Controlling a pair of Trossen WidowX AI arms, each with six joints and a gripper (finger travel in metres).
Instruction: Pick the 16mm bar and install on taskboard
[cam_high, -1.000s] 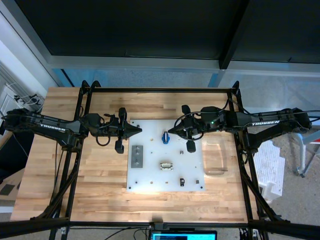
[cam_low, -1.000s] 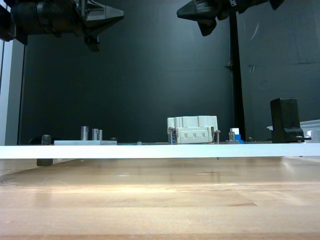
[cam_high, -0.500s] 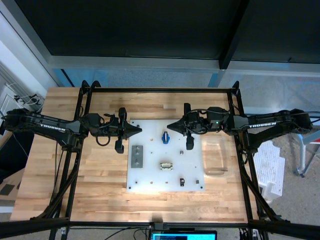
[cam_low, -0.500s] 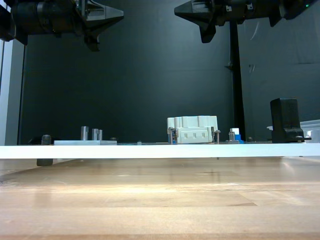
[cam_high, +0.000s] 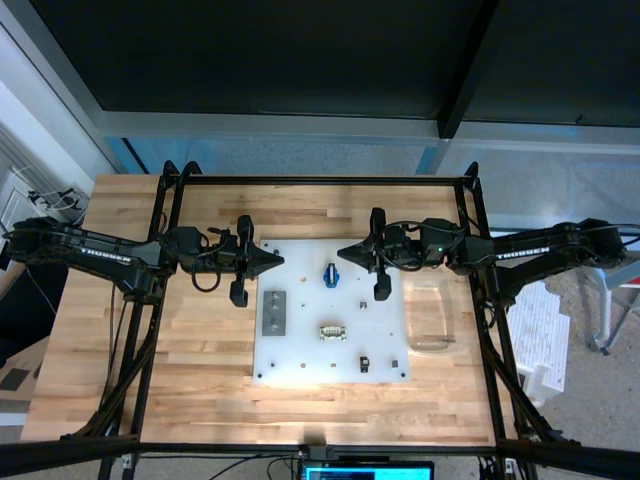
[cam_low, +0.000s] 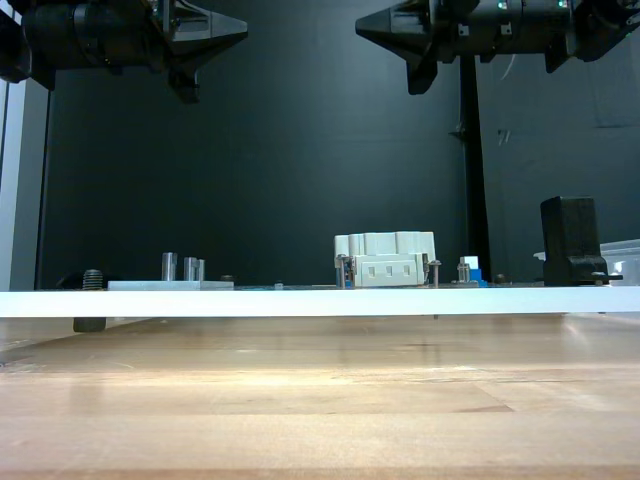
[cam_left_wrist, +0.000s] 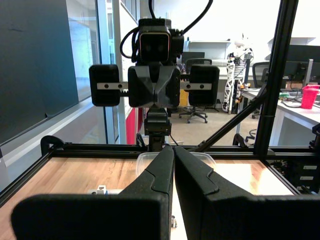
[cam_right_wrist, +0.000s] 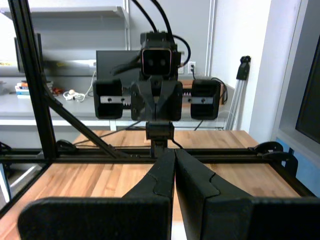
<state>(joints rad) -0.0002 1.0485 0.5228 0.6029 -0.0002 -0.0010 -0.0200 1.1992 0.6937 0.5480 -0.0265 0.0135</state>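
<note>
The left gripper (cam_high: 272, 261) hangs high over the taskboard's (cam_high: 300, 365) far left corner, fingers pressed together on nothing, pointing inward; below it the grey block (cam_high: 273, 312) sits by the left edge; the blue knob (cam_high: 330, 273) stands near the far edge, the beige connector (cam_high: 333, 331) about mid-board; the right gripper (cam_high: 343, 254) hovers well above the far edge just beside the knob, likewise clenched and empty, pointing toward the left arm; the tiny grey rod I take for the 16mm bar (cam_high: 361, 302) rests on the board's right half, toward the near edge from that gripper's tip and slightly right, almost under its body; in the low view it seems to stand upright, long axis vertical, though it is too small to be sure; the right arm is plainly nearer, and would need to open, tip down and descend; knob and connector crowd the bar's left, the black fitting (cam_high: 366, 362) sits closer to the near edge; the clear tray (cam_high: 430, 348) lies on the table off the right edge.
</note>
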